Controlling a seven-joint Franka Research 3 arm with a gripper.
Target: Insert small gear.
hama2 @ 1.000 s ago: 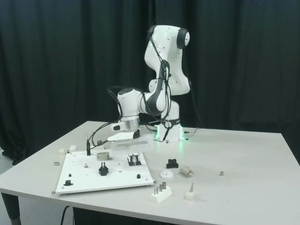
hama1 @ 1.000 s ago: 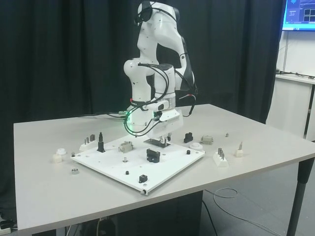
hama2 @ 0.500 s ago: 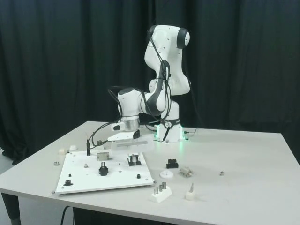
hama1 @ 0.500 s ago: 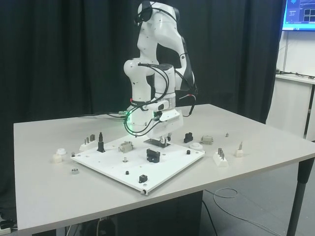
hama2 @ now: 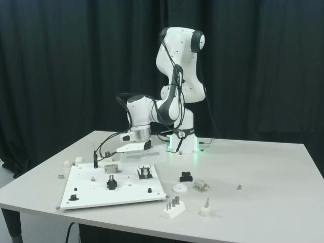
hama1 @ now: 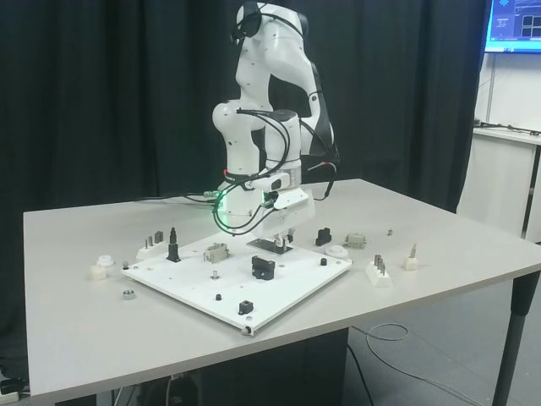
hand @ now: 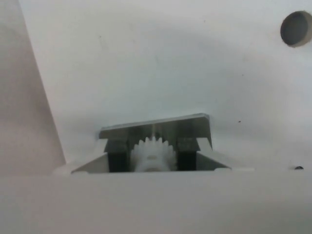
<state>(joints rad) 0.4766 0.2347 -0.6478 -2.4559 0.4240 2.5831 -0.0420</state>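
The white arm (hama1: 266, 93) bends low over the white board (hama1: 237, 275) on the grey table (hama1: 439, 228). Its gripper (hand: 153, 155) is clenched on the small white gear (hand: 153, 157), held between two black fingers (hand: 117, 155) just above a grey fixture (hama2: 145, 172).

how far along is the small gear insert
Pickup looks done: in the wrist view the small gear sits between the two black fingers of the gripper. In hand: the gripper hangs low over the white board, above a grey fixture. Left: seating the gear and letting go. Whether it already touches a peg cannot be told.
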